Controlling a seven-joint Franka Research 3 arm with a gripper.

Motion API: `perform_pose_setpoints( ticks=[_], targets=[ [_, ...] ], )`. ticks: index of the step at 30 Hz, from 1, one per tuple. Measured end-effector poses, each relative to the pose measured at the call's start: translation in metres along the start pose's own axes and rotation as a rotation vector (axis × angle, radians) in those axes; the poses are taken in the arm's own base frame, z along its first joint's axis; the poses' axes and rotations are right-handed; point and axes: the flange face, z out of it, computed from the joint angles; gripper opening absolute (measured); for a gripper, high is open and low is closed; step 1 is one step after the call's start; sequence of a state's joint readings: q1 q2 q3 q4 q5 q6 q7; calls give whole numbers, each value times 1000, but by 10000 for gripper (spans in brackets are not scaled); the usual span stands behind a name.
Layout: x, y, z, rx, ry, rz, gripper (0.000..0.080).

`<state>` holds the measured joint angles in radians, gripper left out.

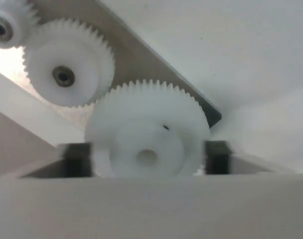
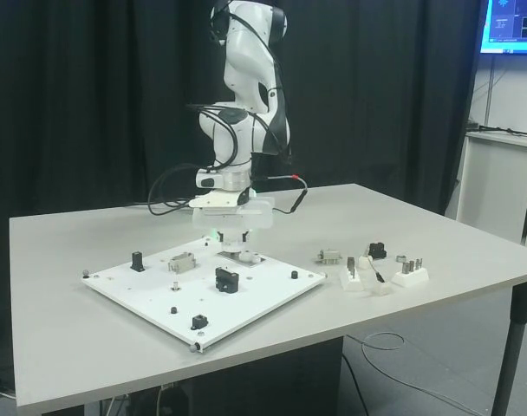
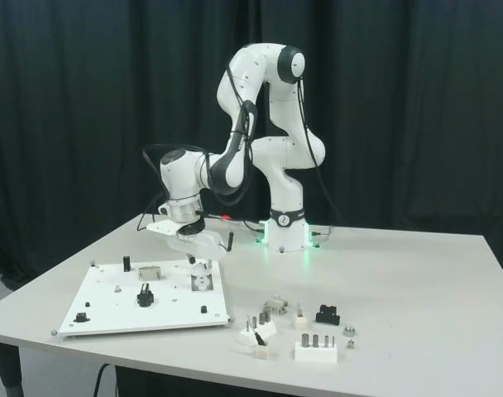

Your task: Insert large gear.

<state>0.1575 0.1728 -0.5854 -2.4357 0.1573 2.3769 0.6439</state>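
Close up, a large white plastic toothed gear [image 1: 147,132] is held between the black-tipped jaws of the white robot arm's gripper [image 1: 147,158], which are closed against its sides. It is poised over a grey metal plate [image 1: 141,59] on the white assembly board [image 2: 246,299] on the grey counter [image 2: 419,225], teeth beside a medium white gear [image 1: 69,62] already mounted. Insertion appears nearly complete; seating and release are judged to remain.

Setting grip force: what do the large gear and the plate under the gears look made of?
Large gear: looks like white plastic, matte, with evenly moulded teeth; probably nylon or similar, not certain. Plate: seems to be grey metal with a dull brushed look and a crisp dark edge. The pincer has its fingers on either side of the gear.
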Motion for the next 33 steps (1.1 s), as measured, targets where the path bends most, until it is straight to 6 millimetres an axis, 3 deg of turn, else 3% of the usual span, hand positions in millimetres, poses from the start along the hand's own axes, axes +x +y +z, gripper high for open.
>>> perform_pose_setpoints(
  ticks=[3, 4, 11, 12, 13, 33],
  targets=[
    [0, -1, -1, -1, 0, -7, 355],
    [0, -1, -2, -3, -1, -9, 651],
    [1, -3, -7, -21, -1, -30, 651],
    [1, -3, -8, -25, 0, -35, 763],
    [1, -2, -10, -31, 2, -43, 791],
    [10, 17, -35, -63, 65, -173, 800]
  ],
)
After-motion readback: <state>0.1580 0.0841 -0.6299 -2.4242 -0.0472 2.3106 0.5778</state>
